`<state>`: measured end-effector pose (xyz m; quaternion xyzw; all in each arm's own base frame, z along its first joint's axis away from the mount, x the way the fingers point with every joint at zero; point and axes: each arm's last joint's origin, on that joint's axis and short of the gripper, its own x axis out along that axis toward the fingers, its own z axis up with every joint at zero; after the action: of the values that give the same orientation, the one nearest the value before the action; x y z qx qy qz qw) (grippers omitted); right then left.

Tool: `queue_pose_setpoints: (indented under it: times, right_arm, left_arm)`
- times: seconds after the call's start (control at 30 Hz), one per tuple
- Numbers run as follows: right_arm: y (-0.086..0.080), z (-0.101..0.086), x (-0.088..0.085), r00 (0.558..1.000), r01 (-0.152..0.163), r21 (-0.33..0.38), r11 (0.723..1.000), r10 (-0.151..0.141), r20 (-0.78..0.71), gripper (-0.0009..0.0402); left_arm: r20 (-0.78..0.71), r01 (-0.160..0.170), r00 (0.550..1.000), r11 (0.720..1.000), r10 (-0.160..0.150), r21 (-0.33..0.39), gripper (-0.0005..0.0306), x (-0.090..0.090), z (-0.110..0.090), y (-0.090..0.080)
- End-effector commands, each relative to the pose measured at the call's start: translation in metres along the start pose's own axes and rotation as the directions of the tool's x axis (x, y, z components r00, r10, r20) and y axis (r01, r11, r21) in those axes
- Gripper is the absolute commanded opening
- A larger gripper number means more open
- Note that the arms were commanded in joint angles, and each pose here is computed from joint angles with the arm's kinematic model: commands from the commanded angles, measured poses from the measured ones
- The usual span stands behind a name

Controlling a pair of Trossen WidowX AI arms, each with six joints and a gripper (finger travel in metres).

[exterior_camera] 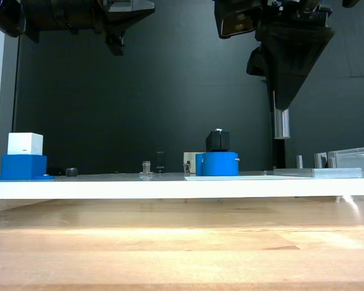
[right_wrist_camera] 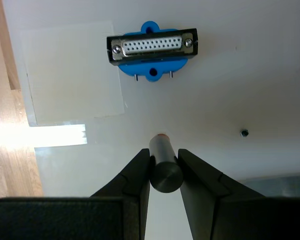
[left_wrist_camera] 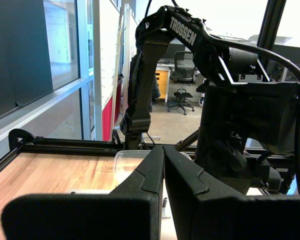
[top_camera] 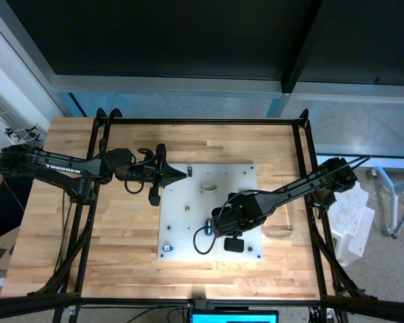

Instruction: Pick the 16mm cylinder and install on the taskboard

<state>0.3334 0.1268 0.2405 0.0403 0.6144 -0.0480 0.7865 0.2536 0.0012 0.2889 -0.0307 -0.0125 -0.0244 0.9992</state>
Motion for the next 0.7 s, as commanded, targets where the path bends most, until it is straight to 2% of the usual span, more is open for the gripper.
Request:
queue_pose_setpoints:
  times: [0.03,0.2,0.37,0.5,0.7]
  right_arm:
    - [0.001,0.0,0.002,1.0,0.001,0.003,1.0,-0.001,0.0,0.0007]
    - [0.0,0.0,0.004,1.0,0.003,0.003,1.0,-0.003,-0.002,0.0007]
    - [0.001,-0.003,0.016,0.999,0.02,-0.002,1.0,-0.02,-0.03,0.0007]
    - [0.001,-0.005,0.022,1.0,0.01,-0.002,1.0,-0.01,-0.016,0.0007]
    - [0.0,-0.008,0.026,0.999,0.019,-0.003,1.0,-0.019,-0.027,0.0007]
  left_arm:
    - [0.0,0.0,1.0,1.0,0.0,0.0,0.0,0.0,0.0,0.0]
    - [0.001,0.0,1.0,1.0,0.0,0.0,0.0,0.0,0.0,0.0]
    - [0.001,0.0,1.0,1.0,0.0,0.0,0.0,0.0,0.0,0.0]
    - [0.001,0.0,1.0,1.0,0.0,0.0,0.0,0.0,0.0,0.0]
    - [0.001,0.0,1.0,1.0,0.0,0.0,0.0,0.0,0.0,0.0]
